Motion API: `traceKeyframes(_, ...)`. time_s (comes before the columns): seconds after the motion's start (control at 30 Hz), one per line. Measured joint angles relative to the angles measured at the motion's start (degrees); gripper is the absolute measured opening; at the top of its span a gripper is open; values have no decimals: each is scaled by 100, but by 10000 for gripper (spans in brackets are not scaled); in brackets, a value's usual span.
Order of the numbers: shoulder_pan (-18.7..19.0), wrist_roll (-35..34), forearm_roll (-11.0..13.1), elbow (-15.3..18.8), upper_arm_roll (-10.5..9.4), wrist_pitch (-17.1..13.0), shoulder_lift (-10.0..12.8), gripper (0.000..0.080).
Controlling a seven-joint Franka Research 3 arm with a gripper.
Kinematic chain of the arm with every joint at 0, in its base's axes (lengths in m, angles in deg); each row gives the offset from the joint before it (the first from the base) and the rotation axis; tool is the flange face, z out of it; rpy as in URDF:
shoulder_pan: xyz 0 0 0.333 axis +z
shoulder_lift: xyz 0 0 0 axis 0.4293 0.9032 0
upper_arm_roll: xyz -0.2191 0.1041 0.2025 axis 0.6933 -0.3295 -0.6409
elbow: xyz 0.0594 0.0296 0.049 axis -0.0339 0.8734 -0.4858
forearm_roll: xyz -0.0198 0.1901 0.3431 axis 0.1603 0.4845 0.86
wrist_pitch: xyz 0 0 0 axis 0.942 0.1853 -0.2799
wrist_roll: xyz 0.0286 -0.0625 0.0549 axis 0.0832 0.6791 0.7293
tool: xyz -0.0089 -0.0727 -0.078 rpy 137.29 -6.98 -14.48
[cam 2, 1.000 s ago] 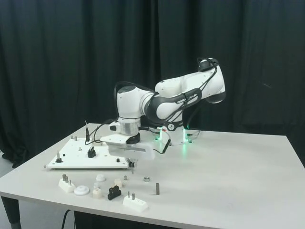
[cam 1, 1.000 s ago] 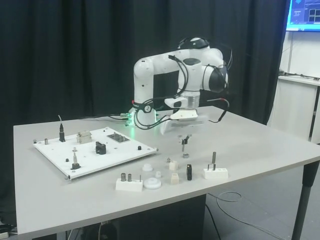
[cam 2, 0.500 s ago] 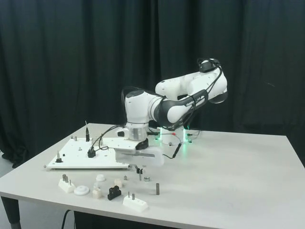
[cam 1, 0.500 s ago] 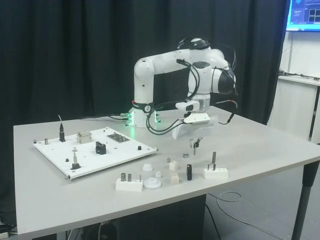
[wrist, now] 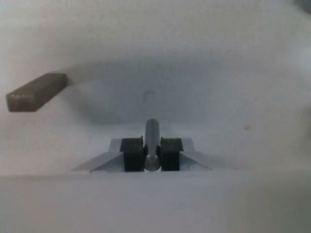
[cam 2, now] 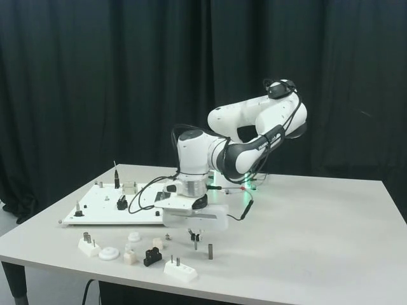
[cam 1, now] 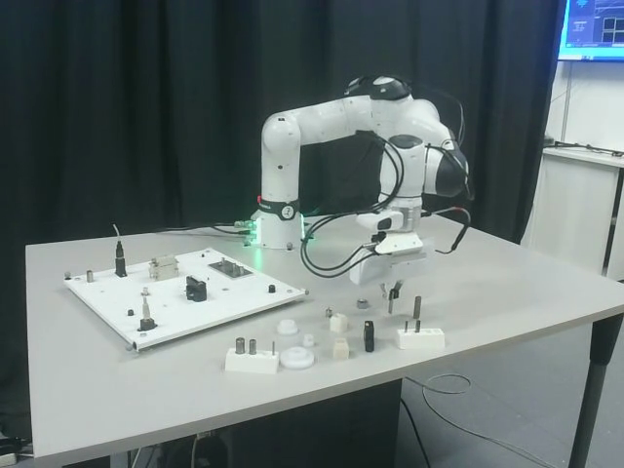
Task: Place round peg 2.
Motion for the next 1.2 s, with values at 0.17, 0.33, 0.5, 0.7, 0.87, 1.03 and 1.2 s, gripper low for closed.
traceKeyframes(0.17, 45, -2, -3, 8, -31, -44, 0, 71)
traceKeyframes(0.33, 68, -6, -6, 22, -50, -58, 0, 71)
traceKeyframes(0.5, 78, -6, -6, 36, -60, -67, 0, 71)
traceKeyframes(0.7, 83, -6, -6, 50, -66, -70, 0, 71)
traceKeyframes(0.87, 85, -10, -6, 58, -71, -70, 0, 71)
traceKeyframes(1.03, 85, -16, -6, 66, -77, -70, 0, 71)
traceKeyframes(1.2, 85, -16, -6, 77, -84, -70, 0, 71)
